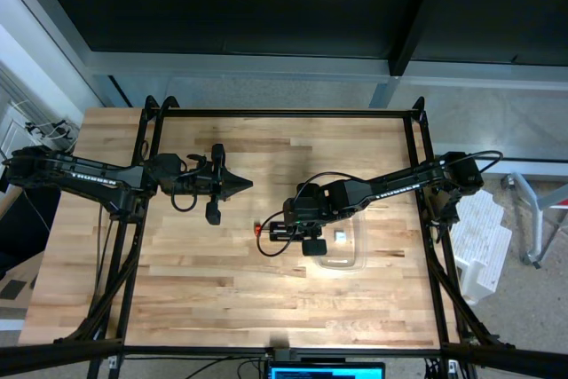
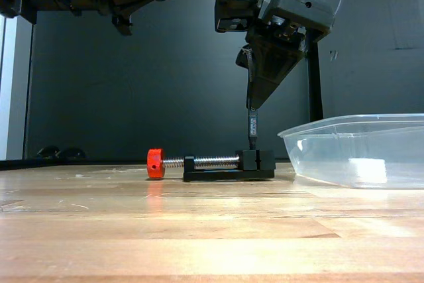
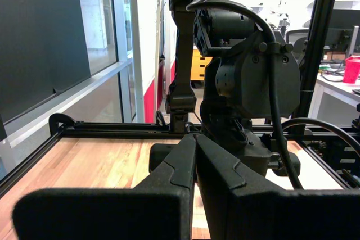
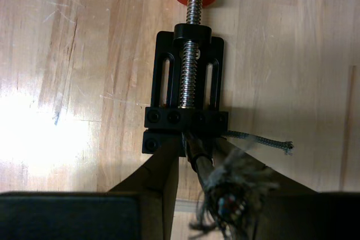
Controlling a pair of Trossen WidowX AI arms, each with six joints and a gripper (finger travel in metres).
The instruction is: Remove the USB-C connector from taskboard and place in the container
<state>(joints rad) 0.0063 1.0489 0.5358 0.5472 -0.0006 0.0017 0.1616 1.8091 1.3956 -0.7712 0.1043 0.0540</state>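
Observation:
The taskboard (image 1: 278, 230) is a small black clamp block with a red-orange knob (image 2: 155, 163), lying on the wooden table left of the container (image 2: 361, 150). The USB-C connector (image 2: 252, 128) stands upright as a thin dark plug, its lower end meeting the top of the taskboard (image 2: 228, 165). My right gripper (image 2: 252, 106) points straight down over it, shut on the plug's upper end. In the right wrist view the connector (image 4: 196, 155) sits between the fingertips at the edge of the taskboard (image 4: 185, 116), with a frayed cable (image 4: 239, 181) behind. My left gripper (image 1: 240, 185) hovers shut, well to the left.
The clear container (image 1: 348, 259) holds a small white-grey block (image 1: 340, 237). A black frame (image 1: 284, 114) borders the table. The left wrist view looks past my shut left gripper (image 3: 195, 139) at the right arm (image 3: 247, 82).

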